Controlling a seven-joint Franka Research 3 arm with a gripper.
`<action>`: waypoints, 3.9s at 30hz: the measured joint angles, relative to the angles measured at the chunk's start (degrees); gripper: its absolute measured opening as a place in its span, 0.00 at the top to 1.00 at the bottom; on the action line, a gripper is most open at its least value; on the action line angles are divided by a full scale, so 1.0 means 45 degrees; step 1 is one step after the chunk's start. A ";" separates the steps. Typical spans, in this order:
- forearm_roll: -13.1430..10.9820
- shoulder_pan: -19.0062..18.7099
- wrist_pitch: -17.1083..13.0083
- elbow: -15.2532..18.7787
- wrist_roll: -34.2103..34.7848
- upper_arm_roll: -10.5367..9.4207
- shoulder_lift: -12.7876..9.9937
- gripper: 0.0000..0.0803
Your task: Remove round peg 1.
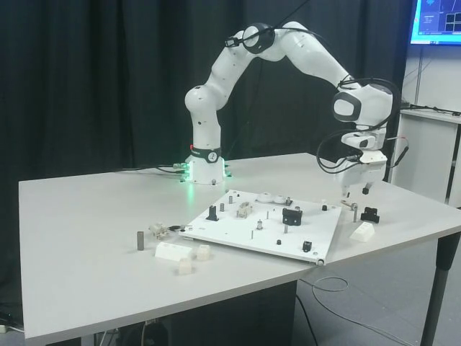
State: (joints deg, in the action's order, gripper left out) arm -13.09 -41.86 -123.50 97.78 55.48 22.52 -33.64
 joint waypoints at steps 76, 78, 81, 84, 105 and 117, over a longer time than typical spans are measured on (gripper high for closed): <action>0.1683 0.8796 -0.3797 0.2672 -0.3982 -0.1592 0.1176 0.00; 0.1437 0.8841 -0.4076 0.2844 -0.3982 -0.1551 0.1181 0.00; 0.1147 0.8906 -0.4383 0.3055 -0.3982 -0.1535 0.1181 0.00; 0.0883 0.8944 -0.4576 0.3212 -0.3983 -0.1535 0.1181 0.00; 0.0451 0.8856 -0.4661 0.3565 -0.4337 -0.1590 0.1129 0.00; 0.0451 0.8853 -0.4657 0.3565 -0.4420 -0.1633 0.1013 0.00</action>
State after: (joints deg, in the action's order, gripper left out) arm -11.07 -2.02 -144.45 113.82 35.58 15.18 -29.09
